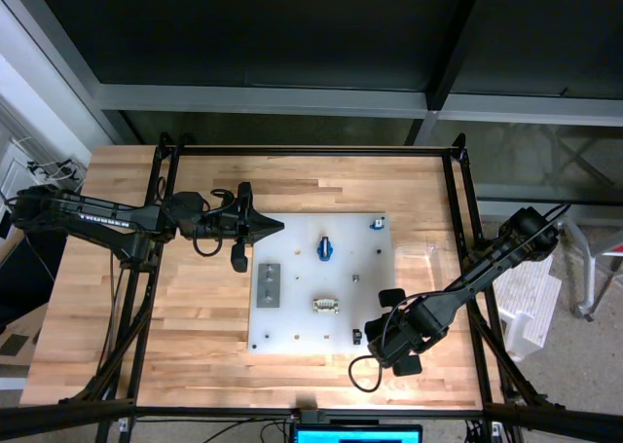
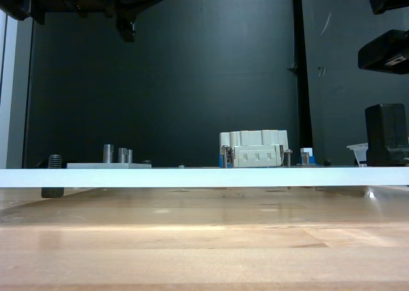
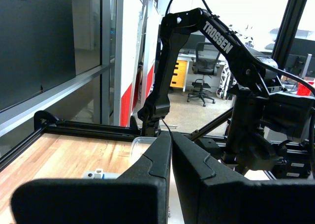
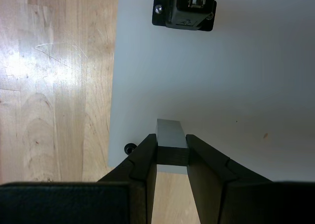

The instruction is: Pick the 16mm bar and install on taskboard

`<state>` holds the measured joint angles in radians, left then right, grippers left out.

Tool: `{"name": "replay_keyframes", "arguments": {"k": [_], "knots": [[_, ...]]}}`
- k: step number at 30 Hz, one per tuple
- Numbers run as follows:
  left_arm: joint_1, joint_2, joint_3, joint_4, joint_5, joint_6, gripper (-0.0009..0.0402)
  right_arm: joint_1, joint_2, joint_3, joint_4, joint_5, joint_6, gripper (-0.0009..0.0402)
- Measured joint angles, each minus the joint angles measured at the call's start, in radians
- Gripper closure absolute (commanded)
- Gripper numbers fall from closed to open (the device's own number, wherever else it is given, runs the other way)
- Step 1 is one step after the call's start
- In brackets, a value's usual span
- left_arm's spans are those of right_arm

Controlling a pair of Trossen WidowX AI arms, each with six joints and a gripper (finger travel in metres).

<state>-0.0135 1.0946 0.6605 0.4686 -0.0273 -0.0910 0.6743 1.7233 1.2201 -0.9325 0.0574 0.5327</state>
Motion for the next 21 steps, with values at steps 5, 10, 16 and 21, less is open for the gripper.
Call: {"name": "replay_keyframes", "arguments": {"k": [5, 10, 16, 21], "knots": [[0.000, 0.000, 0.000, 0.000, 0.000, 0.000, 0.0393, 0.000, 0.000, 0.000, 0.000, -0.001, 0.000, 0.0393], [0.000, 0.000, 0.000, 0.000, 0.000, 0.000, 0.0393, 0.000, 0.000, 0.000, 0.001, -0.001, 0.003, 0.0393], [0.000, 0.000, 0.000, 0.000, 0.000, 0.000, 0.0393, 0.000, 0.000, -0.001, 0.001, -0.002, 0.063, 0.0393], [0.000, 0.000, 0.000, 0.000, 0.000, 0.000, 0.0393, 0.000, 0.000, -0.001, 0.002, -0.002, 0.127, 0.0388]]}}
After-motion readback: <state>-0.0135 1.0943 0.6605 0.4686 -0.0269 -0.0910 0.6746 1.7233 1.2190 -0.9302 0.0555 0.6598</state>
